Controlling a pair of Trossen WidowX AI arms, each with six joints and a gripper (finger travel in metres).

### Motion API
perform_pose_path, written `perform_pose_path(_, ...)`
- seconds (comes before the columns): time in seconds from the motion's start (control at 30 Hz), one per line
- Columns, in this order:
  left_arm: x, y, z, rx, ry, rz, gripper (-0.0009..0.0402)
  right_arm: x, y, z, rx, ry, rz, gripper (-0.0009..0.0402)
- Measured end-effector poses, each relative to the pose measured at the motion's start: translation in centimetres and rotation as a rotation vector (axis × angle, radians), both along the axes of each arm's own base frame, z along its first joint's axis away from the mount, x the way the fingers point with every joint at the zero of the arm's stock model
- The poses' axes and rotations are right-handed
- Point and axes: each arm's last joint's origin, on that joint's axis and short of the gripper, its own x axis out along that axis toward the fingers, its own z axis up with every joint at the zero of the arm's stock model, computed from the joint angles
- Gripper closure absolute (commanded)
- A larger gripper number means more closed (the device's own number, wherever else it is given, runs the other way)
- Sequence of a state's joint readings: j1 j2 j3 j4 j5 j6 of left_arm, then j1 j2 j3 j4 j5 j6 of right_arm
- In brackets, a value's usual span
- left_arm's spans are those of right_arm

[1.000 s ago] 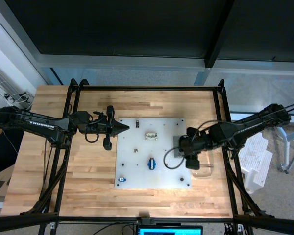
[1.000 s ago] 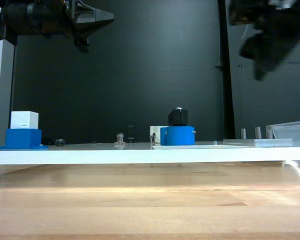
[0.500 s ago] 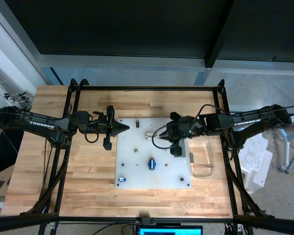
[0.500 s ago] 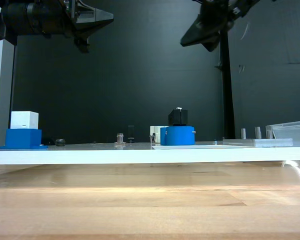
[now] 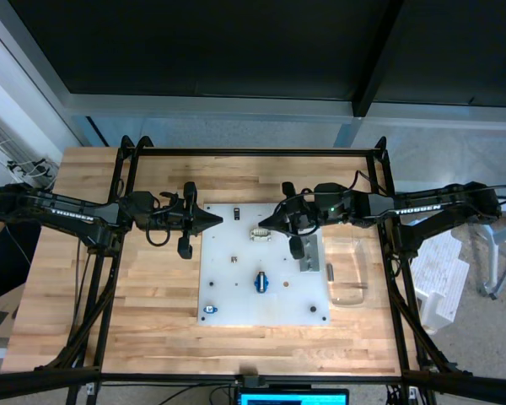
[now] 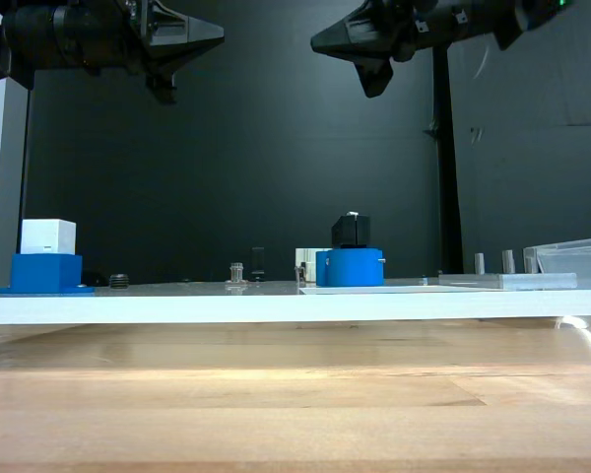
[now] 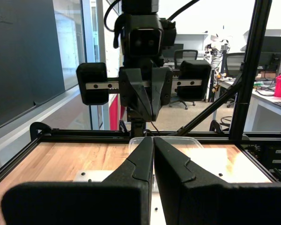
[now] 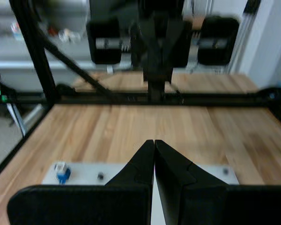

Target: Remove the 16mm cylinder and place in the container

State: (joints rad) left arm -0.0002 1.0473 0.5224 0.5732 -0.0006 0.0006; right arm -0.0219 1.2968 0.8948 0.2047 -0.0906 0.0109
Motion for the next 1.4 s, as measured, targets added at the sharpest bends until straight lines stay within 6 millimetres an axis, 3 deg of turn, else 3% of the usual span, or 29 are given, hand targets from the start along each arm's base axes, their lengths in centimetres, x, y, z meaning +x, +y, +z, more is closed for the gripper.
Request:
perform_pose_path(0.2,0.0,0.0,0.0,0.0,0.0,0.0,0.0393,-0.2,-0.4,-0.4,-0.015,-0.115,-0.021,0.0393)
perform_pose_path(0.63,0.0,0.0,0.0,0.0,-0.001,0.0,0.0393,-2.8,-0.5,-1.3,-0.013,-0.247,-0.078,0.0393)
perform_pose_path(1.4,0.0,0.0,0.0,0.0,0.0,0.0,0.0393,-3.2,-0.4,-1.8,0.003,-0.234,-0.077,0.0393)
